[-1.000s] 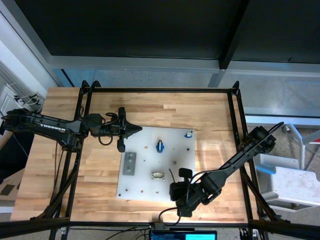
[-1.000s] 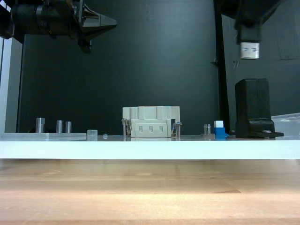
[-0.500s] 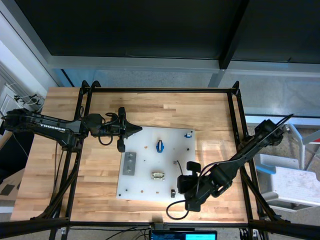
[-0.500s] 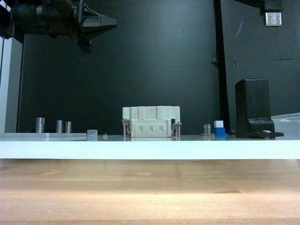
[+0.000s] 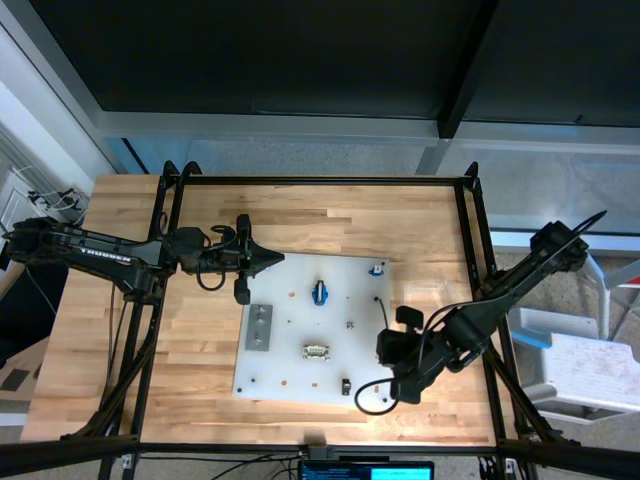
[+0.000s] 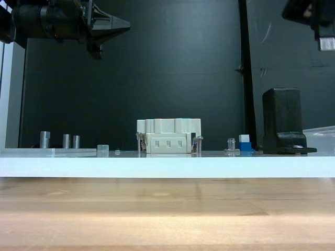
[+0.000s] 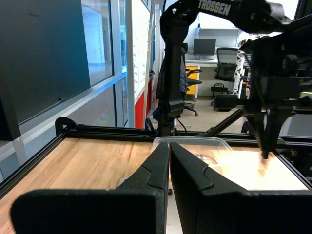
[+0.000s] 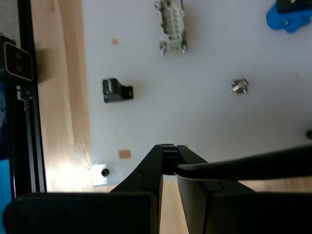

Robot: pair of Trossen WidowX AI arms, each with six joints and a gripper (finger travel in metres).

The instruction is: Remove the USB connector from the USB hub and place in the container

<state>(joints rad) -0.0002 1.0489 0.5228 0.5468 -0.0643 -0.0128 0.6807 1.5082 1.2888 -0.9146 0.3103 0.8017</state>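
Note:
My right gripper (image 5: 392,350) hangs over the right edge of the white board (image 5: 290,380), shut on the USB connector. Its thin black cable (image 5: 383,312) trails out behind the fingers, and the cable (image 8: 253,163) also crosses the right wrist view. In the low view the silver plug tip (image 6: 327,44) hangs high, up and to the right of the USB hub (image 6: 282,120). The hub (image 5: 346,386) is a small black block on the board's near edge, with nothing plugged in. The clear container (image 7: 190,144) sits on the wood right of the board. My left gripper (image 5: 275,260) is shut and empty, at the board's far left corner.
On the board stand a grey block (image 5: 260,327), a blue piece (image 5: 320,292), a small blue part (image 5: 377,269) and a silver-cream connector block (image 5: 316,351). A black frame (image 5: 320,181) rails in the table.
My right gripper has carried the connector up and to the right, away from the hub and towards the board's right edge. The left arm has not moved.

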